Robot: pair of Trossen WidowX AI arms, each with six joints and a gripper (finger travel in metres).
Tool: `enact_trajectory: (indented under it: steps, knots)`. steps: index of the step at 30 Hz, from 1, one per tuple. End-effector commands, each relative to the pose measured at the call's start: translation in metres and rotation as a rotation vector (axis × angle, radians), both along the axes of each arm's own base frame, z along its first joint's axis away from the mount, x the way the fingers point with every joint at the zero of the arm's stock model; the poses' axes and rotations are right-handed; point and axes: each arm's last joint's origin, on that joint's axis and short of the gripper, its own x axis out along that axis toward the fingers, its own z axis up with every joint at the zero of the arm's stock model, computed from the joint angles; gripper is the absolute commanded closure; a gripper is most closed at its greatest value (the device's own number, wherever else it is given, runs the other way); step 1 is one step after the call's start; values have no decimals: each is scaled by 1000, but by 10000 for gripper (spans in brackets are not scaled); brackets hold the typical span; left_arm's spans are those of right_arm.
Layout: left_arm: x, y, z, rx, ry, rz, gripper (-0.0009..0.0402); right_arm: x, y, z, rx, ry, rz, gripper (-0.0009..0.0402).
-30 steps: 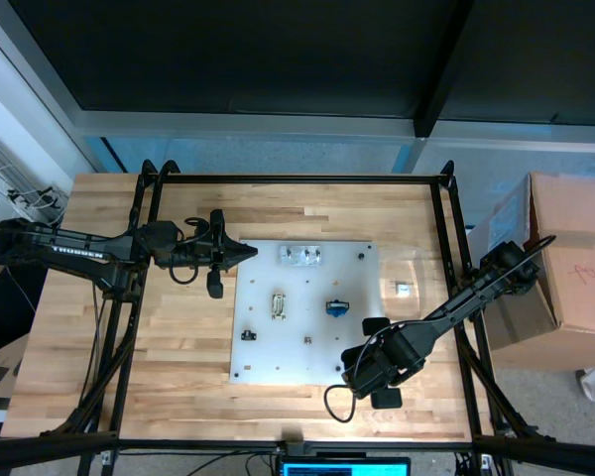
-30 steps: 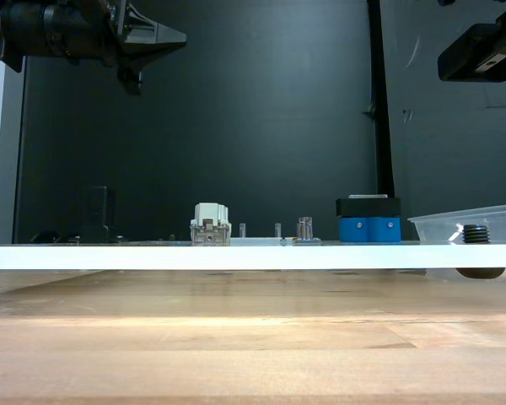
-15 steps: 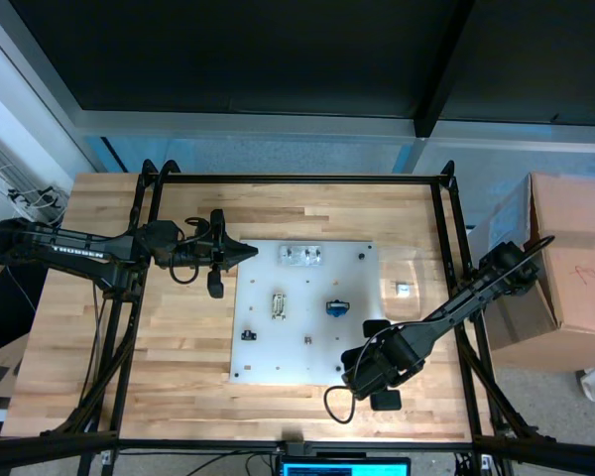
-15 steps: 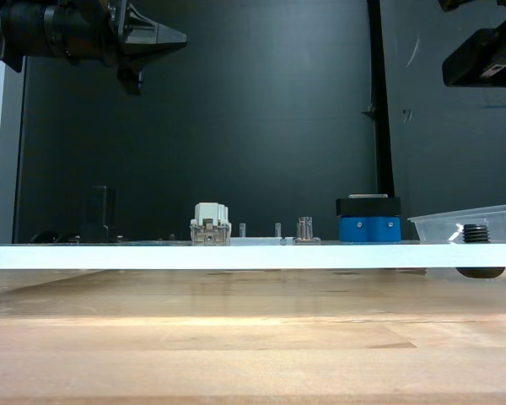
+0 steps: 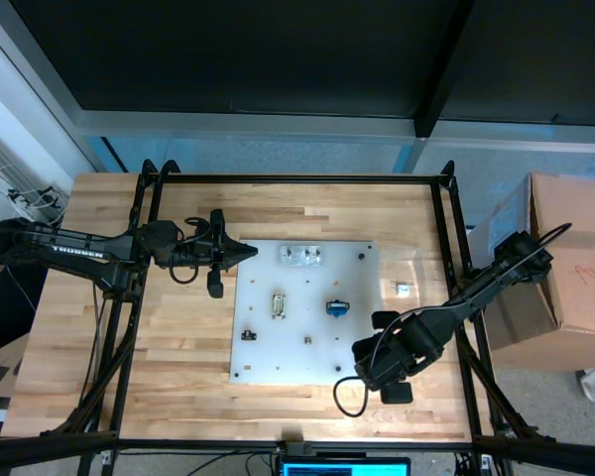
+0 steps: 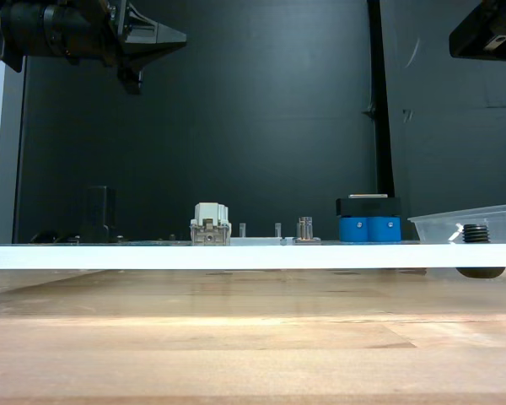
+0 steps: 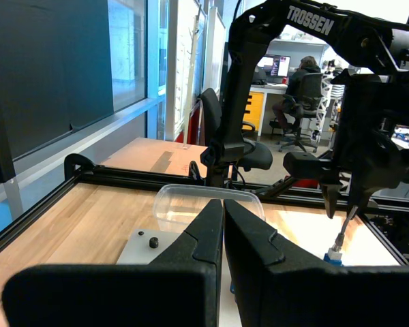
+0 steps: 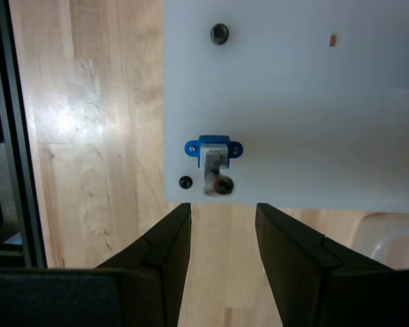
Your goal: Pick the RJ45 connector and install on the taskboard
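The RJ45 connector [image 8: 215, 174] stands in its blue seat [image 8: 213, 147] on the white taskboard [image 8: 313, 102], free of both grippers; how deep it sits I cannot tell. The seat [image 5: 335, 308] is right of the board's centre, and it appears as a blue block [image 6: 368, 228]. My right gripper [image 8: 223, 206] hangs open and empty above the board's near right corner [image 5: 369, 365], high up [image 6: 487, 29]. My left gripper [image 5: 250, 253] is shut on nothing, level at the board's far left edge [image 6: 179, 36], its fingertips [image 7: 223, 204] pressed together.
A clear plastic tray [image 5: 407, 283] lies right of the board, holding a small black part [image 6: 476, 232]. A white connector block [image 5: 277, 305] and silver fittings [image 5: 301, 256] stand on the board. A cardboard box [image 5: 565, 268] sits off the table's right edge.
My right gripper has risen and drifted right, away from the connector's seat. The connector and the left arm have not moved.
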Motion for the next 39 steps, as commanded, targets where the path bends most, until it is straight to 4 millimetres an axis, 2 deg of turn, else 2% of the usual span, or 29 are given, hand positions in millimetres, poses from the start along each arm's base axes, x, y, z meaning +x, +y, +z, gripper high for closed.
enact_trajectory:
  steps: [1, 6, 9, 18, 26, 28, 35, 39]
  knots:
    - [0, 0, 0, 0, 0, 0, 393, -1, -1, 2, 4, -6, 0, 259]
    - [0, 0, 0, 0, 1, 0, 393, -3, -2, 4, 6, -14, 1, 261]
    - [0, 0, 0, 0, 0, 0, 393, -7, -9, 8, 10, -45, -14, 267]
    - [0, 0, 0, 0, 0, 0, 393, -16, -68, 27, 23, -285, -127, 312]
    - [0, 0, 0, 0, 0, 0, 393, -27, -130, 40, -2, -639, -161, 397]
    - [0, 0, 0, 0, 0, 0, 393, -28, -143, 42, -18, -730, -171, 388]
    - [0, 0, 0, 0, 0, 0, 393, -32, -184, 45, -6, -1043, -171, 394]
    - [0, 0, 0, 0, 0, 0, 393, -34, -201, 43, 0, -1181, -183, 394]
